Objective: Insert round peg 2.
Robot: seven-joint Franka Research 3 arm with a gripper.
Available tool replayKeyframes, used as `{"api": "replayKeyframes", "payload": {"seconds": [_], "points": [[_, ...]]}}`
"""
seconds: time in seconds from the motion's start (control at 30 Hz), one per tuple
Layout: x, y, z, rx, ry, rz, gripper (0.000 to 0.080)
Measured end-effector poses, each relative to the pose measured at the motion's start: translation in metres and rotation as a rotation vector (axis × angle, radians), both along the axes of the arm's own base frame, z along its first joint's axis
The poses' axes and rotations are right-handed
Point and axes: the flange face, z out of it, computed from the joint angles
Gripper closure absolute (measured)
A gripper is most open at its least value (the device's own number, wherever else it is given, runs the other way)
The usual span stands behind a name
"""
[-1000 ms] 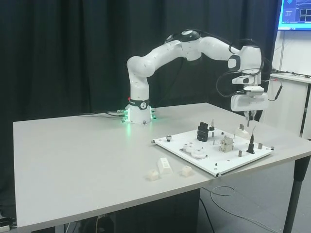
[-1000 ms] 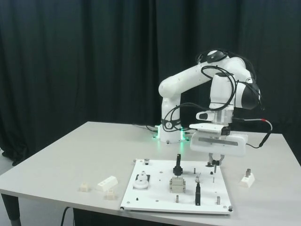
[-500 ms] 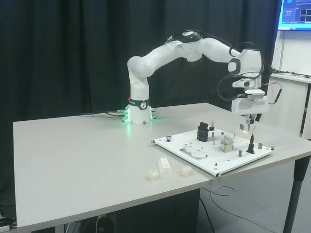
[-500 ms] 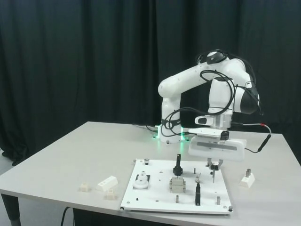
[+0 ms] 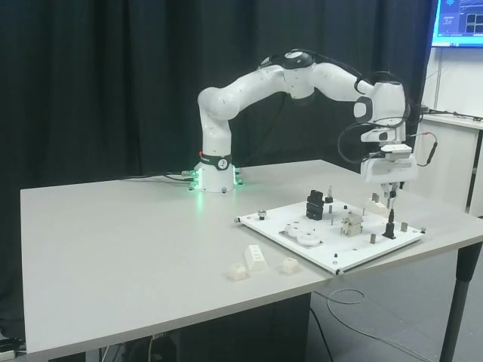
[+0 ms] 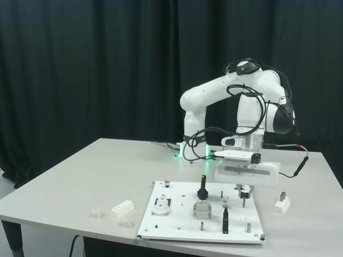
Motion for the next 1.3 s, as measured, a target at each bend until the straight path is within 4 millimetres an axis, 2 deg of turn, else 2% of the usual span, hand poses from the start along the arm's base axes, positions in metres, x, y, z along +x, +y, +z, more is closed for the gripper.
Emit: {"api": "replayKeyframes", "payload": {"seconds": [0.77, 1.3], "points": [[-0.005, 0.009, -0.031, -0.015, 0.001, 0.019, 0.0731], [-0.006, 0.004, -0.045, -0.037, 0.005, 0.014, 0.0731]]}}
